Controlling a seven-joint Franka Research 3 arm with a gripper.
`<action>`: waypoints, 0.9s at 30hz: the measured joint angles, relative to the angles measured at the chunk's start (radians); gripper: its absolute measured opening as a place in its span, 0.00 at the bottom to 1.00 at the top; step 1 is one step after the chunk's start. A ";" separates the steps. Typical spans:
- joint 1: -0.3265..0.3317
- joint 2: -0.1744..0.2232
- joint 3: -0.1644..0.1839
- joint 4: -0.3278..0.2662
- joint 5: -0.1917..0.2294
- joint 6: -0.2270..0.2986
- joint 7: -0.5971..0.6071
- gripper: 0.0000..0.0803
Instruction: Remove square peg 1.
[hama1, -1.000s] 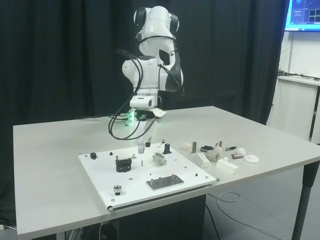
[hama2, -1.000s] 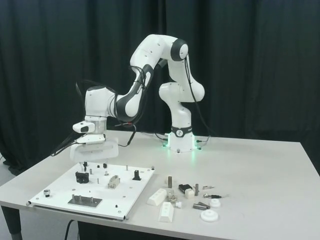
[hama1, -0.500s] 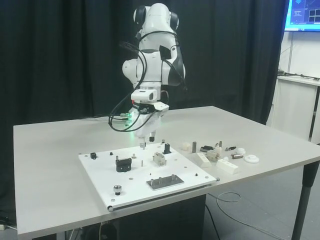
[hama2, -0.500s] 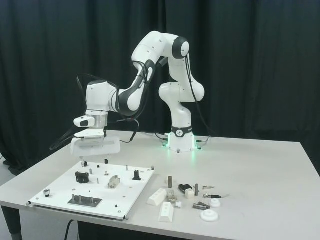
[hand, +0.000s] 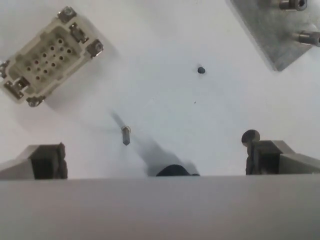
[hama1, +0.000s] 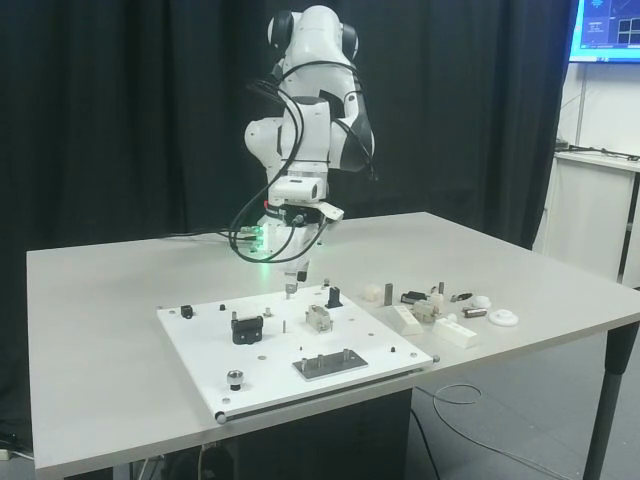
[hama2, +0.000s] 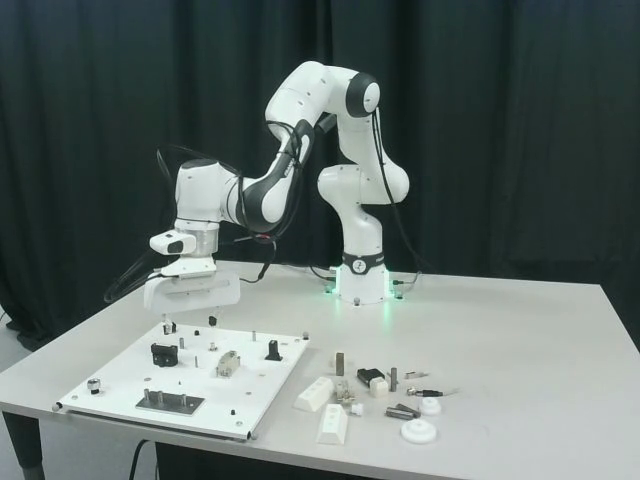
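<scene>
My end effector (hand: 156, 159) hangs wide open and empty over the far edge of the white board (hama1: 200, 335). What I take for square peg 1 (hand: 125, 135) stands upright below, between the fingers.

White Franka arm (hama2: 300, 150) rises from its base, folds at the elbow and reaches forward and down, wrist vertical, gripper (hama1: 295, 278) pointing straight downward, jaws spread wide apart with fingertips (hand: 47, 160) visible at either side.
</scene>
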 joint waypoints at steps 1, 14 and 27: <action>0.000 0.000 0.000 0.000 -0.002 0.000 0.000 1.00; 0.000 0.000 0.000 0.016 -0.036 -0.023 -0.013 1.00; -0.001 0.000 -0.009 0.063 -0.037 -0.092 -0.011 1.00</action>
